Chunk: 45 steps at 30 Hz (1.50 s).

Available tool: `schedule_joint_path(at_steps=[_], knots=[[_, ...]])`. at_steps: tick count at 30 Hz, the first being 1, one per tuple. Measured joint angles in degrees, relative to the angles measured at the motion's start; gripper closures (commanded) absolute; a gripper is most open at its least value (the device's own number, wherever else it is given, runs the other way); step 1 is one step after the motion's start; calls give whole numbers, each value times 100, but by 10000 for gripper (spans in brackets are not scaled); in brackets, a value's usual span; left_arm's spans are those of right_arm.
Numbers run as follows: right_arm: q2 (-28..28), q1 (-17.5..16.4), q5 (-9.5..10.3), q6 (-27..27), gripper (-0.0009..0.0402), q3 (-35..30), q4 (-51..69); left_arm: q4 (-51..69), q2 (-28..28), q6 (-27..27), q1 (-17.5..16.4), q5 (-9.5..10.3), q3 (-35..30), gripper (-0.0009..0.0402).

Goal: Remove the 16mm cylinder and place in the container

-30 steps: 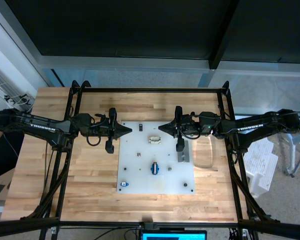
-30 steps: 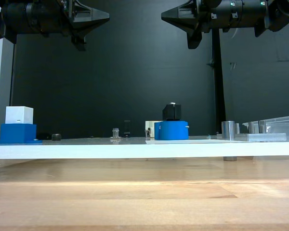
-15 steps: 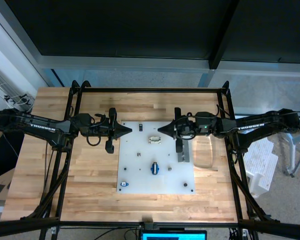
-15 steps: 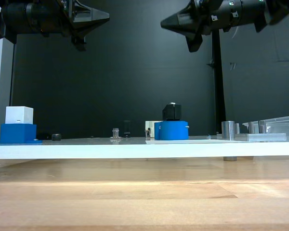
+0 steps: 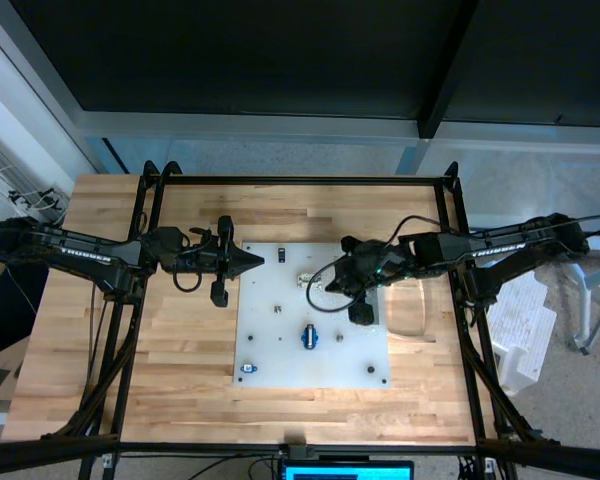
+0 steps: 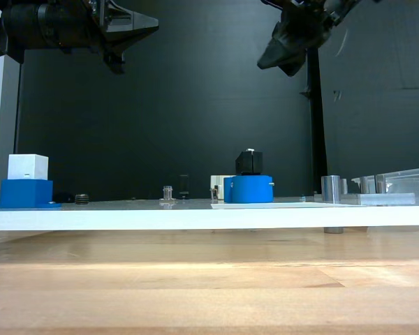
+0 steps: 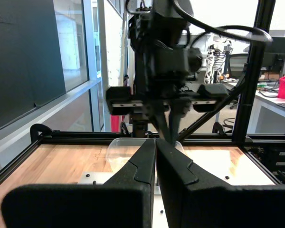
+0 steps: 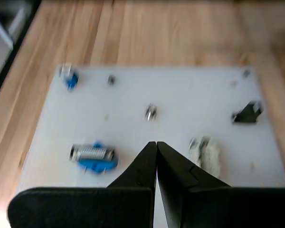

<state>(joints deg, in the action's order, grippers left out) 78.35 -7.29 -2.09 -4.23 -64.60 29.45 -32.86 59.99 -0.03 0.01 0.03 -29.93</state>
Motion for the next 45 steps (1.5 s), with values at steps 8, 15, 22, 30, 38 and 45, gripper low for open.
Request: schedule_joint_path(at_steps=[8,15,22,30,38,45], knots=[[610,-341,15,-131,391,-822,1563,2,2,0,0,0,0,393],[1047,-673,-142,-153,347,-1314,2387,2,2,0,0,-2,-2,393],[1368,-863,-293,-376,267,-1545,2717,4,2,0,0,-2,0,393],[1700,-1064,-286,-612,179,-1576,2802,0,0,0,0,-2,-2,393],[2061,-1279,-437,-841,144,-1565,2817,2,0,0,0,0,-2,393],[2365,-1355,-437,-1038,144,-1561,2774,2,0,0,0,0,-2,393]])
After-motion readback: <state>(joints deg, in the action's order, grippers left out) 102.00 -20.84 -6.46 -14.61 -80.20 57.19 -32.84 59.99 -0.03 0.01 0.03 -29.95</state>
